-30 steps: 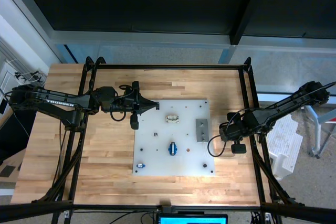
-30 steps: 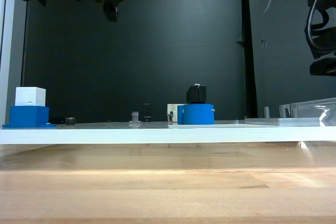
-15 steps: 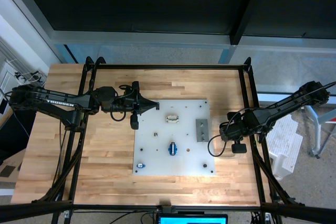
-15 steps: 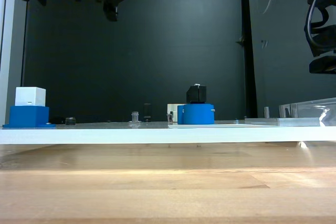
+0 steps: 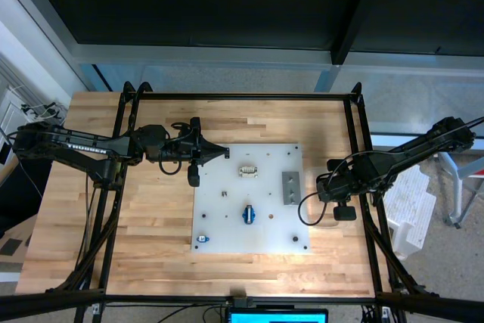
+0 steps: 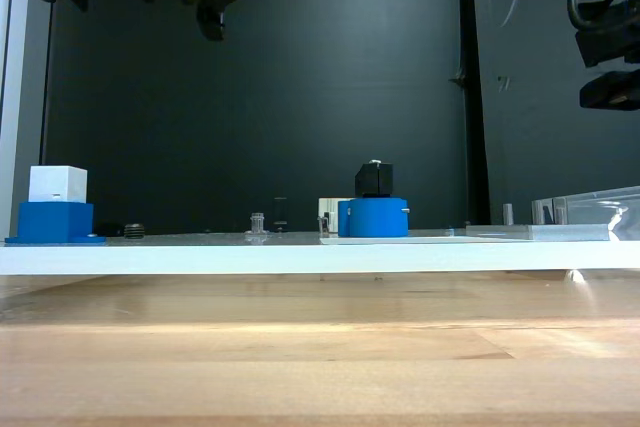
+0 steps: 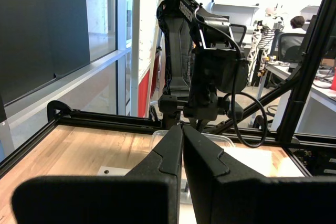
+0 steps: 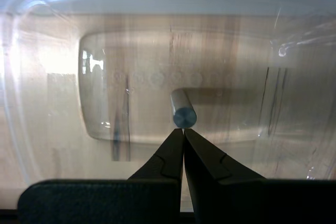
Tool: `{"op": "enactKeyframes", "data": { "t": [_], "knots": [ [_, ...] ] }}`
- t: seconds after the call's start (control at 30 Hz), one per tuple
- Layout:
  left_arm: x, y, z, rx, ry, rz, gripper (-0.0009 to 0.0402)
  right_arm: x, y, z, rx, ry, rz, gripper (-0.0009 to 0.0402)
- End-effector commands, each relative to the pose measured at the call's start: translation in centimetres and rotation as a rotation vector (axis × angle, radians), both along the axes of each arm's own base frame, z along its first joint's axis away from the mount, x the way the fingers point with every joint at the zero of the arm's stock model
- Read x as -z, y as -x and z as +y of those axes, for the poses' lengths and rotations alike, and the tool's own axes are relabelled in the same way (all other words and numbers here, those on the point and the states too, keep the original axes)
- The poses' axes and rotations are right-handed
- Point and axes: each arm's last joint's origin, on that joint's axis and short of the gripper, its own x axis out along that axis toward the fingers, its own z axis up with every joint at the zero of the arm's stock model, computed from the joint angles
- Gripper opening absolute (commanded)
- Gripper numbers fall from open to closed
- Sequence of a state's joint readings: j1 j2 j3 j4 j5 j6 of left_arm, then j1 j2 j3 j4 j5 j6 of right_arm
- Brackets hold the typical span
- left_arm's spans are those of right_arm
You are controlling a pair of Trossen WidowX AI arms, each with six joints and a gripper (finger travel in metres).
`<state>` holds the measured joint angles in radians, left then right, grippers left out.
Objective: Pick the 16mm cylinder and install on the taskboard
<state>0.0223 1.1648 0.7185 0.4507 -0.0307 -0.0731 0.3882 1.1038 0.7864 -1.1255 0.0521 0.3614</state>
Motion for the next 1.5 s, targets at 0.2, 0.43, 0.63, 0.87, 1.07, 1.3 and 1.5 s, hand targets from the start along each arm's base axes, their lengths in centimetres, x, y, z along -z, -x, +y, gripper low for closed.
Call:
{"op": "enactKeyframes", "data": {
  "t": [0.2, 0.43, 0.63, 0.87, 1.07, 1.3, 1.5],
  "knots": [
    [-0.02, 0.00, 0.00, 0.000, 0.000, -0.001, 0.0000, -0.04, -0.03, 0.02, 0.000, -0.001, -0.003, 0.0000],
    [-0.02, 0.00, 0.00, 0.000, 0.000, -0.001, 0.0000, -0.03, -0.03, 0.02, -0.001, -0.001, -0.003, 0.0000],
    [-0.02, 0.00, 0.00, 0.000, 0.000, -0.001, 0.0000, -0.04, -0.05, 0.03, 0.000, -0.002, -0.005, 0.0000],
    [-0.02, 0.00, 0.00, 0.000, 0.000, -0.001, 0.0000, -0.04, -0.06, 0.03, 0.000, -0.002, -0.006, 0.0000],
    [-0.02, 0.00, 0.00, 0.000, 0.000, -0.001, 0.0000, -0.04, -0.10, 0.05, 0.000, -0.004, -0.011, 0.0000],
    [-0.02, 0.00, 0.00, 0.000, 0.000, -0.001, 0.0000, -0.05, -0.13, 0.04, 0.001, 0.002, -0.016, 0.0000],
    [-0.02, 0.00, 0.00, 0.000, 0.000, -0.001, 0.0000, -0.06, -0.25, 0.08, -0.001, 0.000, -0.029, 0.0016]
  ]
}}
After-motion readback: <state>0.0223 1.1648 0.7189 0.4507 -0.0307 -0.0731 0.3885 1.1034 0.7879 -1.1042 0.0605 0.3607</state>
